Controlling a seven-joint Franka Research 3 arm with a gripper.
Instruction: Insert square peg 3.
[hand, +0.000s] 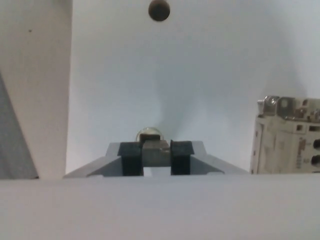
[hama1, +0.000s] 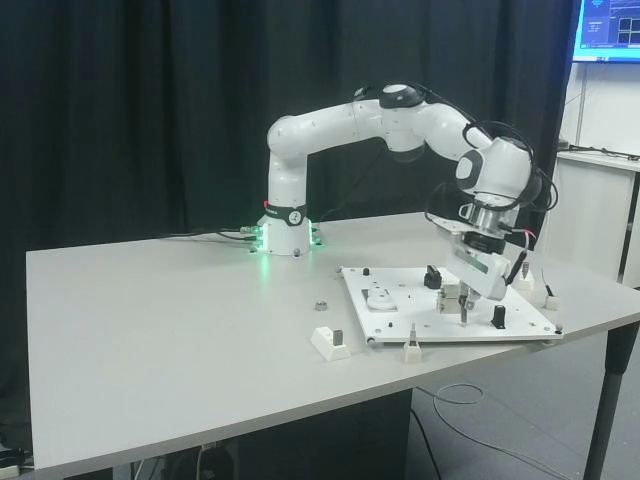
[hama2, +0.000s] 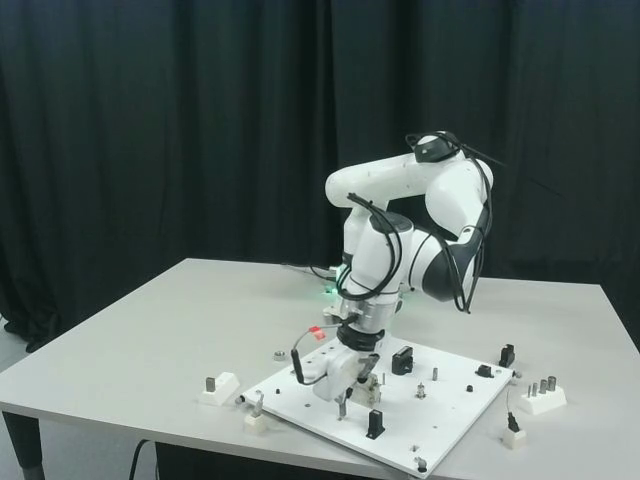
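The gripper (hand: 156, 159) is clamping a small grey square metal peg (hand: 156, 152) between black pads, hovering over the white assembly board (hama1: 400, 318), apparently just above its surface.

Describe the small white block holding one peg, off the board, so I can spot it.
Start at the flat white square board under the arm. Just off its front-left corner, on the grey table, sits the small white block with one dark upright peg, wider than the neighbouring white stand.

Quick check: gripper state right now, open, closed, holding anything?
Gripper: jaws closed on the square peg, held over the white board.
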